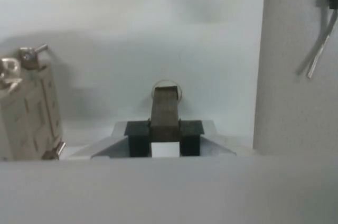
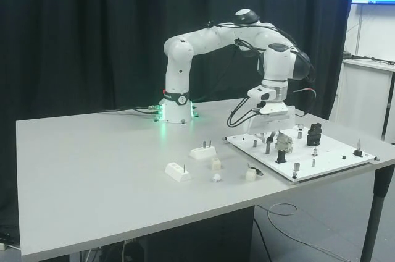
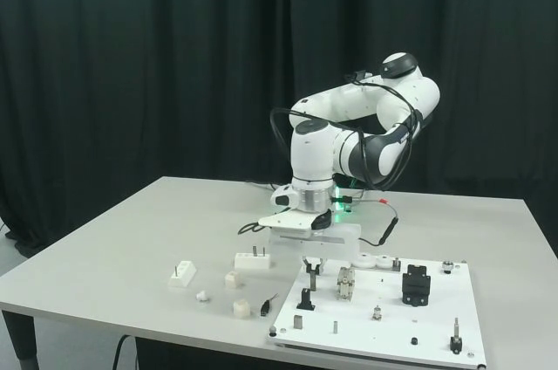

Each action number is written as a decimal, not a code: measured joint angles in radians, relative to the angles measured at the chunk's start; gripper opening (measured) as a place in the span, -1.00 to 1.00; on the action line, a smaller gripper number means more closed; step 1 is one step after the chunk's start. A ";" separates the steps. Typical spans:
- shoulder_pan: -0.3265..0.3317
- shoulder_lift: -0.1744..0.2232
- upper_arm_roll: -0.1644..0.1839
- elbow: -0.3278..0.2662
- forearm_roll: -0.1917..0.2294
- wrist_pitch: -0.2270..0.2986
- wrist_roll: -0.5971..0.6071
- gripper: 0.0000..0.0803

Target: Insert square peg 3.

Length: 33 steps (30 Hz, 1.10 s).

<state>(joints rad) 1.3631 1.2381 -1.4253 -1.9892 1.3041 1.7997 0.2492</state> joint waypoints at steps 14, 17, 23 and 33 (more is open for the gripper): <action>0.006 0.000 -0.002 -0.005 0.000 0.001 0.031 -0.73; 0.006 0.000 -0.001 -0.005 0.000 0.002 0.031 -0.73; 0.008 0.002 -0.001 -0.005 -0.001 0.007 0.027 -0.73; 0.010 0.002 -0.001 -0.008 -0.001 0.012 0.081 -0.73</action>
